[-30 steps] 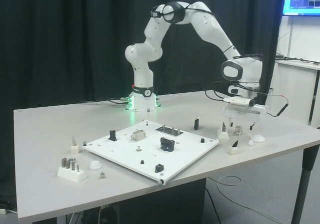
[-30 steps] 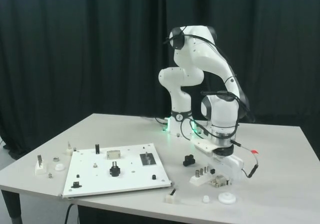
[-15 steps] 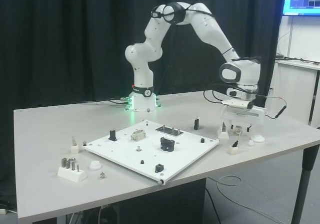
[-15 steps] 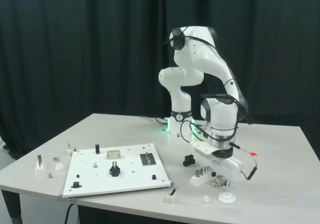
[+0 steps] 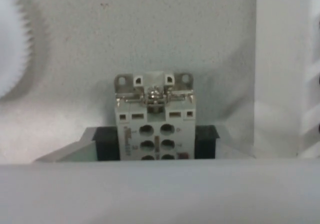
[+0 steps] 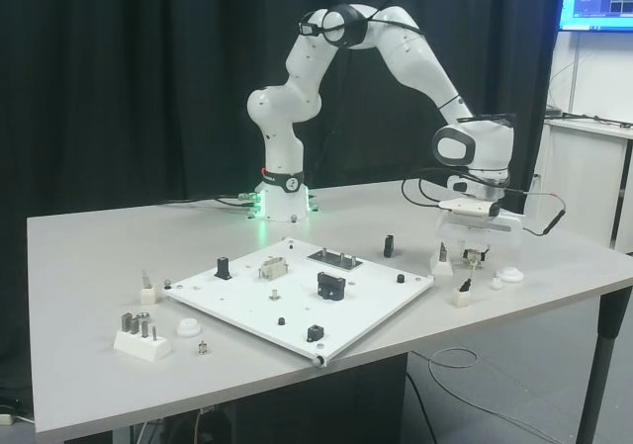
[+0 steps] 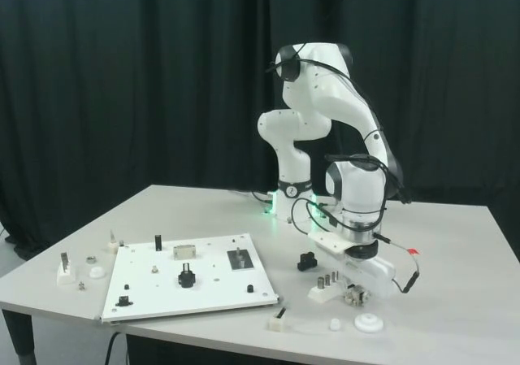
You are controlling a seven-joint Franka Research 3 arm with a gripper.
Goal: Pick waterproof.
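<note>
The gripper [image 6: 474, 257] has risen slightly, lifting the connector [image 5: 153, 116] between its fingers off the table [image 6: 99, 256].

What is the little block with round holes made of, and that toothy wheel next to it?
The connector block looks like pale moulded plastic with a shiny metal clip on one end. The gear looks like matte white plastic, perhaps printed; only its toothed edge shows.

The white arm [image 7: 325, 97] bends down over small parts near the white board [image 7: 188, 279] on the grey table [image 7: 455, 300].
</note>
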